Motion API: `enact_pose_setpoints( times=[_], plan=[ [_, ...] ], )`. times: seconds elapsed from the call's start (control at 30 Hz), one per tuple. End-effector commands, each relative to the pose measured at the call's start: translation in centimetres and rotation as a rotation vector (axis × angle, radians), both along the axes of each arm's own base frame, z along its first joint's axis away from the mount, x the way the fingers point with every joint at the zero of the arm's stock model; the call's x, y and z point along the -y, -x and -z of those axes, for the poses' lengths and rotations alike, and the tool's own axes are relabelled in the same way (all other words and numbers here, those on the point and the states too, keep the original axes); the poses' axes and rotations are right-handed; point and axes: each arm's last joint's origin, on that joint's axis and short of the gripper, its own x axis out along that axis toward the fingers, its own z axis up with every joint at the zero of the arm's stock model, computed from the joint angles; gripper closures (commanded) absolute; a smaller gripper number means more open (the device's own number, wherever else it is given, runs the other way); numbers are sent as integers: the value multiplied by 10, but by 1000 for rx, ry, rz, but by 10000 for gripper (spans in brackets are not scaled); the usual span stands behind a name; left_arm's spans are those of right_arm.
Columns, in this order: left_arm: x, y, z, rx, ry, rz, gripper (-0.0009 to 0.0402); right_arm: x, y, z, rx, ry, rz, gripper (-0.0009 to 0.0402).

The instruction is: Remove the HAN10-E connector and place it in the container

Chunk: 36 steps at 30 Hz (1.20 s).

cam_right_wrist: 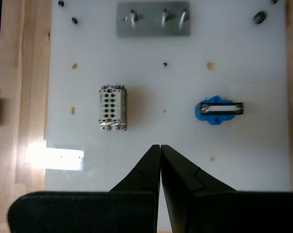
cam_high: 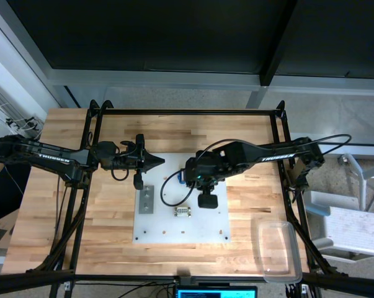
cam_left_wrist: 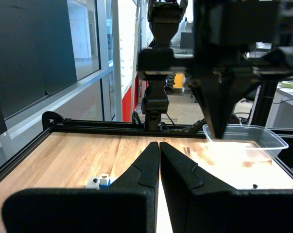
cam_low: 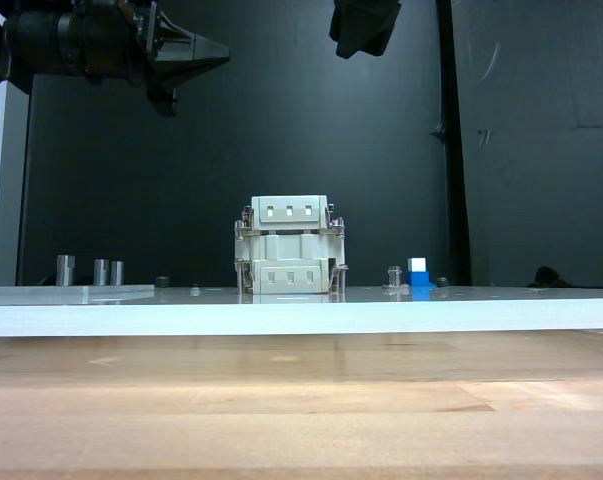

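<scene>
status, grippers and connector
Left gripper shut, raised over board's far edge. Right gripper shut, hovering above board, clear of HAN10-E connector. Connector seated on board, container near right. Nothing blocking.

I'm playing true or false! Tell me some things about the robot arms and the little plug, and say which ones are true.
1. The HAN10-E connector stands on the white board. True.
2. The right gripper is holding the connector. False: it is shut on nothing, up above the board.
3. The connector lies in the container. False: it is on the board, and the container sits off to the side of the board.
4. The left gripper is shut. True.
</scene>
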Motion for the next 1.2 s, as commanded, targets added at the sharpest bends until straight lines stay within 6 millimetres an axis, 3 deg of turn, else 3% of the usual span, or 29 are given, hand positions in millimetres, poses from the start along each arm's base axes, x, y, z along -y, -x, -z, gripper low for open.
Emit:
enact_pose_setpoints(
  times=[0.03,0.5,0.97,1.2],
  plan=[
    [0,0,0,0,0,0,393,-7,-10,2,-25,-3,7,393],
    [0,0,0,0,0,0,393,-27,-42,16,-53,-16,15,381],
    [0,0,0,0,0,0,393,-48,-59,50,-126,-10,-1,229],
    [0,0,0,0,0,0,393,-57,-64,62,-147,-24,-12,173]
  ],
)
